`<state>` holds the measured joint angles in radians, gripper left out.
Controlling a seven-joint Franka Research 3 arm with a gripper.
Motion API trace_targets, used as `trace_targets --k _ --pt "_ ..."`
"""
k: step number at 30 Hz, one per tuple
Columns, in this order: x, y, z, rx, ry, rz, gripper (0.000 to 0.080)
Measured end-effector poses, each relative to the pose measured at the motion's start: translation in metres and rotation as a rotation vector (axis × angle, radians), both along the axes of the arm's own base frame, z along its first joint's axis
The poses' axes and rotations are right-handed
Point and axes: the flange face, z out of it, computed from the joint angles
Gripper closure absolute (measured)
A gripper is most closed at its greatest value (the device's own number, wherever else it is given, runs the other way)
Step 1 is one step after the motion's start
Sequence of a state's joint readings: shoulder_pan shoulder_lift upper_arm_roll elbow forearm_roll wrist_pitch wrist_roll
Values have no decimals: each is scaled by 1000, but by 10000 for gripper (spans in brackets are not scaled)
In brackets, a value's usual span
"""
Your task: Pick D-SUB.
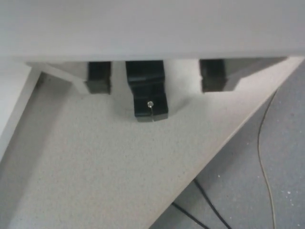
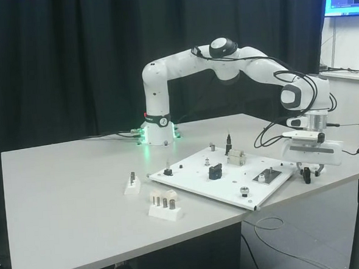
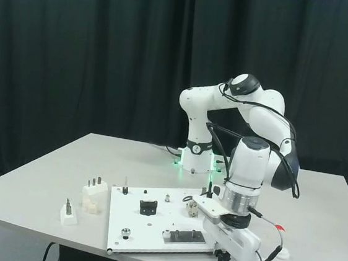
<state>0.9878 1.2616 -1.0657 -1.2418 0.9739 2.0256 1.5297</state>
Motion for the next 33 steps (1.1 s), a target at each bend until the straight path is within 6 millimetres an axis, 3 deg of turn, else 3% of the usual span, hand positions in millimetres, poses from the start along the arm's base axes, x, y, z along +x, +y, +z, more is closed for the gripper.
trace_targets --k 1,2,6,7,15,16,33 --pt "0 -1 0 1 -1 -2 214" --pt "0 -1 -1 2 -3 -3 378" --pt "0 -4 -2 7 -5 -11 378" --pt "0 -4 -3 9 -6 -13 564" --pt "2 -8 -3 11 -21 -20 564" --pt "2 -8 -3 11 -23 -20 648" --pt "9 -13 32 22 -61 -23 648"
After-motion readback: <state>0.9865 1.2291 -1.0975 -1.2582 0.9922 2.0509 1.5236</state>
